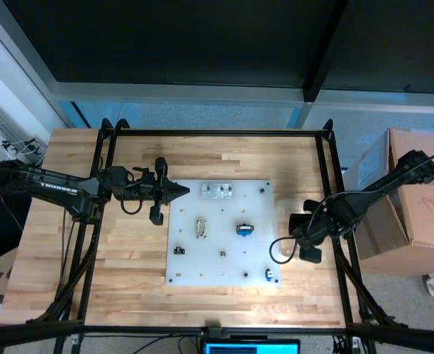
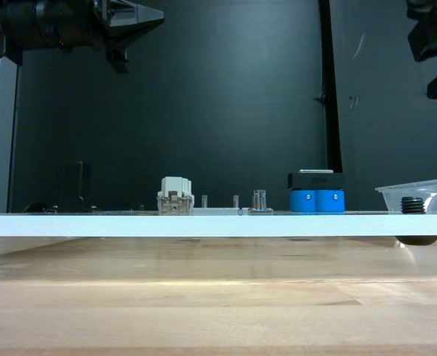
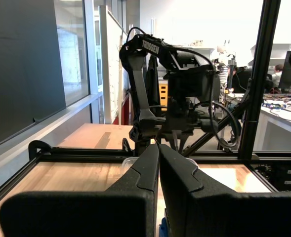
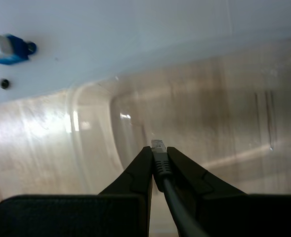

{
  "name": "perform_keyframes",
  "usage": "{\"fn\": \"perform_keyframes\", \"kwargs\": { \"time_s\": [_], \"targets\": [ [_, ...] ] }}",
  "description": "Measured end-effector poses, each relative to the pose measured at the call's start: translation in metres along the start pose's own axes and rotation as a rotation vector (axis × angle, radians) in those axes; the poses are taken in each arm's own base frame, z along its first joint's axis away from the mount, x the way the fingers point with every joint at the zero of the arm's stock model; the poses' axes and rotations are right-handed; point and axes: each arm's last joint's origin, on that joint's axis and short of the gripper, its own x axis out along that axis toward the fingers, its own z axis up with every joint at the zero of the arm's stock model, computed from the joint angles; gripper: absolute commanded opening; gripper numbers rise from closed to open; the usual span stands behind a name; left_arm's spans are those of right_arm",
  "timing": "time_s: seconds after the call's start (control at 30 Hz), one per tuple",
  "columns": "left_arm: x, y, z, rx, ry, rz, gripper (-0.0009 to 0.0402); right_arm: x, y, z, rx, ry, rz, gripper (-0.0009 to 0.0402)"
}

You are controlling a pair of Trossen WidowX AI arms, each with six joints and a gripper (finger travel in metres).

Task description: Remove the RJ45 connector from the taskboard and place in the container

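Note:
The RJ45 connector, clear-tipped with a black cable behind it, is held between the fingers of my right gripper, which is shut on it. It hangs over the clear plastic container, off the white taskboard. In the high view the right gripper is over the container just right of the board, with the cable looping below it. My left gripper is shut on nothing, raised over the board's left edge; its fingertips meet.
The board carries a grey connector block, a blue part, a metal block and a small blue part. A black ribbed item shows through the container's wall. A black frame surrounds the table; cardboard boxes stand to the right.

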Motion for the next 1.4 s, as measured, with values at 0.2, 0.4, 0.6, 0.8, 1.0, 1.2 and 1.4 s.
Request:
{"fn": "perform_keyframes", "kwargs": {
  "time_s": [0.2, 0.4, 0.6, 0.8, 1.0, 1.2, 1.4],
  "targets": [
    [0.000, 0.000, 0.000, 0.000, 0.000, 0.000, 0.0000, 0.001, -0.002, -0.002, 0.001, 0.001, -0.004, 0.0090],
    [0.000, 0.000, 0.000, 0.000, 0.000, 0.000, 0.0000, 0.004, -0.005, -0.002, 0.014, 0.008, -0.016, 0.0145],
    [0.000, 0.000, 0.000, 0.000, 0.000, 0.000, 0.0000, 0.003, -0.007, -0.001, 0.024, 0.000, -0.021, 0.0175],
    [0.000, 0.000, 0.000, 0.000, 0.000, 0.000, 0.0000, 0.003, -0.009, 0.000, 0.029, 0.003, -0.025, 0.0179],
    [0.000, 0.000, 0.000, 0.000, 0.000, 0.000, 0.0000, 0.001, -0.012, 0.000, 0.045, -0.006, -0.022, 0.0178],
    [0.000, 0.000, 0.000, 0.000, 0.000, 0.000, 0.0000, -0.013, -0.012, 0.007, 0.066, -0.038, 0.000, 0.0178],
    [0.000, 0.000, 0.000, 0.000, 0.000, 0.000, 0.0000, -0.033, -0.013, 0.011, 0.057, -0.039, -0.002, 0.0178]
  ]
}}
